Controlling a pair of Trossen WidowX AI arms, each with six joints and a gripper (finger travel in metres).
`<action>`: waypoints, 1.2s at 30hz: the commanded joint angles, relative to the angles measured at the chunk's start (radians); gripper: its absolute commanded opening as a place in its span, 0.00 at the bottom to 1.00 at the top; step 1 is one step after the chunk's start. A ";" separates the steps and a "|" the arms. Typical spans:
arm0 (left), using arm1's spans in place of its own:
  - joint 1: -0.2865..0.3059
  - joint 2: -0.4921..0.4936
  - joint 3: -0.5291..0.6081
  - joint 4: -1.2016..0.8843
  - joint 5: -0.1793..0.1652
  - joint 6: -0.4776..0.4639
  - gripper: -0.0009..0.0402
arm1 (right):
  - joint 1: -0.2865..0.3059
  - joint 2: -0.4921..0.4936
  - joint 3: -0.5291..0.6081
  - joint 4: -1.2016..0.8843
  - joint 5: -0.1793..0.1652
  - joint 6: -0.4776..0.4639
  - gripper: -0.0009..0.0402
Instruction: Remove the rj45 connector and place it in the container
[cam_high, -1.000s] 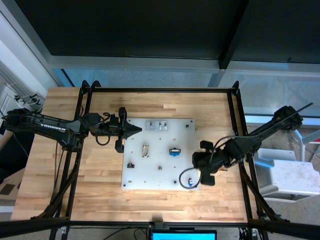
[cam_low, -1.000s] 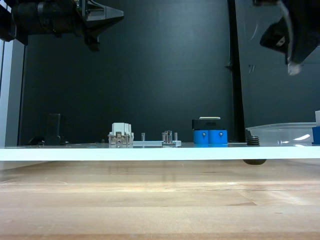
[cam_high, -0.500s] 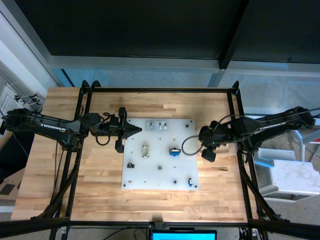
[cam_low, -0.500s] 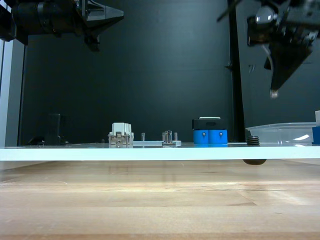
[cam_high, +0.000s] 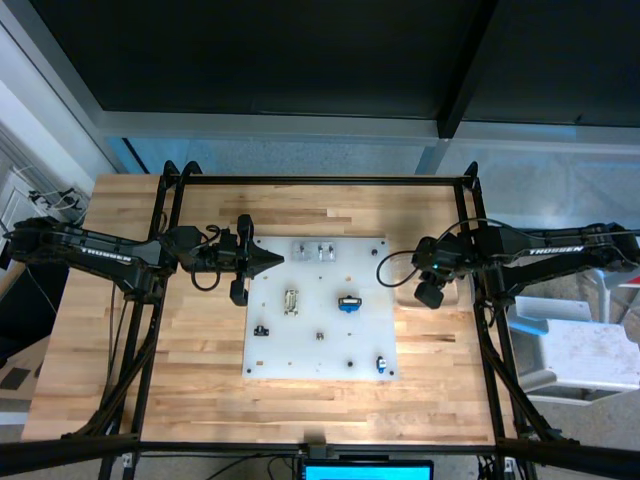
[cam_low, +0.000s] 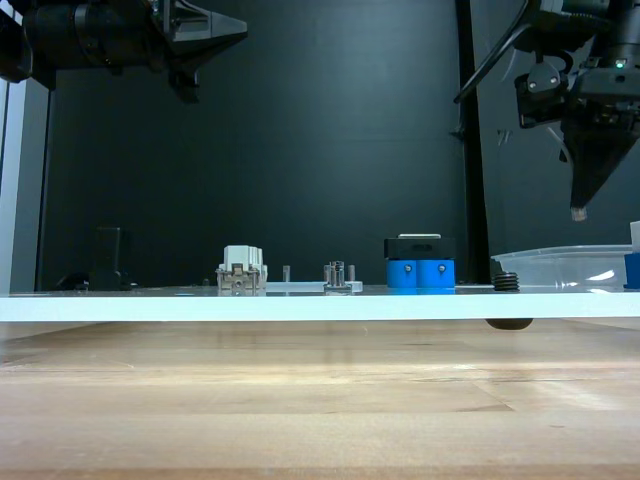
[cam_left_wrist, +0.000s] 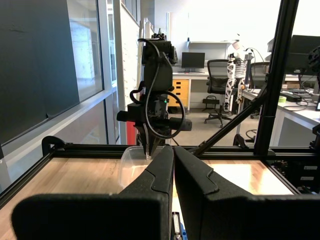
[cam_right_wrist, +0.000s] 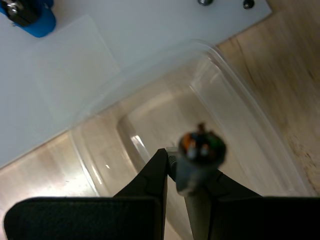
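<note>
Nearest the front edge of the white board: bare wooden counter, nothing loose on it.

1. White board. Lies flat on the counter and carries the fixtures.
2. Socket piece, blue-marked. Sits at the board's near right corner with nothing plugged into it (judged to be the seat the plug came from).
3. Connector block, blue and black. Stands upright near the board's middle; no part of the task.
4. Container, clear tub. Sits on the counter just off the board's right edge, mouth up, ready to receive the plug.
5. Right claw. Hangs point-down above the container, off the board's right edge, fingers pinched on the rj45 connector. The plug is clear of the rim and over the tub's floor, so a release should drop it inside. Its black cable loops back over the board's right margin and may drag the plug sideways as it falls.
6. Left claw. Raised off the board's far left edge, pointing inward, fingers closed together on nothing; judged idle and out of the working arm's way.
</note>
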 joint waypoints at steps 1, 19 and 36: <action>0.000 0.000 0.000 0.000 0.000 0.000 0.02 | -0.002 -0.005 -0.001 -0.032 0.000 -0.008 0.02; 0.000 0.000 0.000 0.000 0.000 0.000 0.02 | -0.004 -0.005 0.000 -0.067 -0.009 -0.032 0.11; 0.000 0.000 0.000 0.000 0.000 0.000 0.02 | -0.004 -0.005 -0.001 -0.082 -0.006 -0.032 0.49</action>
